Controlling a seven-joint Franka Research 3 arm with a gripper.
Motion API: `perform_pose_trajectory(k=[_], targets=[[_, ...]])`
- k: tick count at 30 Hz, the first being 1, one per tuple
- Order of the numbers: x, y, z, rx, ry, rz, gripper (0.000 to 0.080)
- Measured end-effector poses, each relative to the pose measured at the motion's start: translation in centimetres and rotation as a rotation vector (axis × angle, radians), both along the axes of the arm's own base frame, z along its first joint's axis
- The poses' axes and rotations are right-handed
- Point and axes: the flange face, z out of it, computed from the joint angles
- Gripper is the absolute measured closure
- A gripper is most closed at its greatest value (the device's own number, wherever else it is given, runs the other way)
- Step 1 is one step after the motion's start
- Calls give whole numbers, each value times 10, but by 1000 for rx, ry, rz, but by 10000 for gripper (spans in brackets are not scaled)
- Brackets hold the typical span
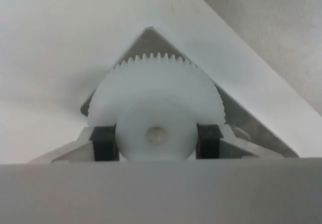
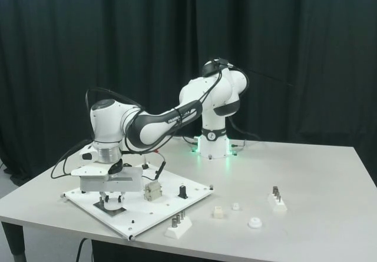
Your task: Insert large gear.
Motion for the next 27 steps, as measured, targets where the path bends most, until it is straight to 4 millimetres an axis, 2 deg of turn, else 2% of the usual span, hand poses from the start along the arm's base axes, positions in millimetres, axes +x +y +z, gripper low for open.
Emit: perform_pose_trajectory(k=[27], targets=[[-1,0,-5,3,12,0,469]])
